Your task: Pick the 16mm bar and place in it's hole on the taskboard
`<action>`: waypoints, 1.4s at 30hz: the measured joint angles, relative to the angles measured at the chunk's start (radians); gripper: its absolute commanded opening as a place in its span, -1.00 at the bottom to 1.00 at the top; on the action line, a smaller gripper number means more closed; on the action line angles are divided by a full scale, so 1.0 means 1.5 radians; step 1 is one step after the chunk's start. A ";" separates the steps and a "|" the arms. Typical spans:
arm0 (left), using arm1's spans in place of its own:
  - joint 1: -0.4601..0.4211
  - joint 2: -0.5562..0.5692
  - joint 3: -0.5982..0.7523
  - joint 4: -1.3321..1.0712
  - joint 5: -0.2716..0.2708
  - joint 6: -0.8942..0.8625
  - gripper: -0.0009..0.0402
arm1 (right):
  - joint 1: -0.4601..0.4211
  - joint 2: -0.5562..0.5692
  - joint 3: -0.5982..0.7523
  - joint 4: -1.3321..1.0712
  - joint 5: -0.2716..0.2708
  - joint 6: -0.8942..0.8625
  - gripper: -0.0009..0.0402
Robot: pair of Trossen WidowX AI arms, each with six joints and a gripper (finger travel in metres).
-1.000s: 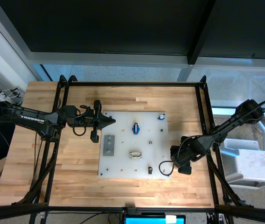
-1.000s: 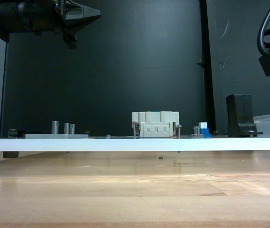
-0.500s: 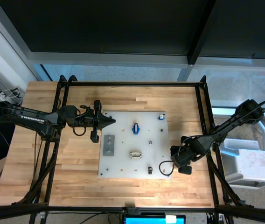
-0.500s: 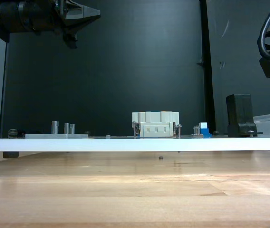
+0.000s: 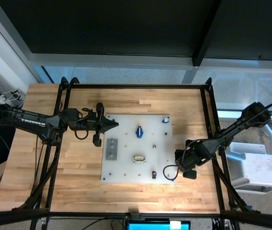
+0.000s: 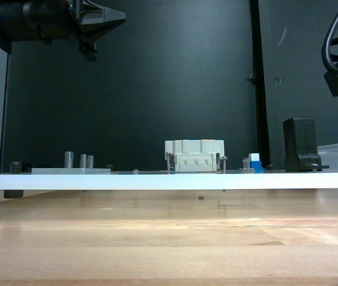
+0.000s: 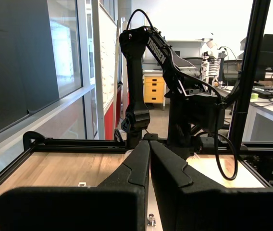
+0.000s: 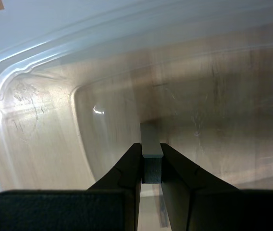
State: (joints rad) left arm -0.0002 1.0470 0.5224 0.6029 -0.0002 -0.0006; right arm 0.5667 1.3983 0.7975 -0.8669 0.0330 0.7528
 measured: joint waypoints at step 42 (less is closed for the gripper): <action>0.000 0.000 0.000 0.000 0.000 0.000 -0.96 | -0.285 -0.009 0.325 -0.261 -0.023 -0.227 -0.95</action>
State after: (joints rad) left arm -0.0002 1.0466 0.5224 0.6029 -0.0006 -0.0006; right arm 0.1394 1.3846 1.2850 -1.2579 -0.0010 0.4126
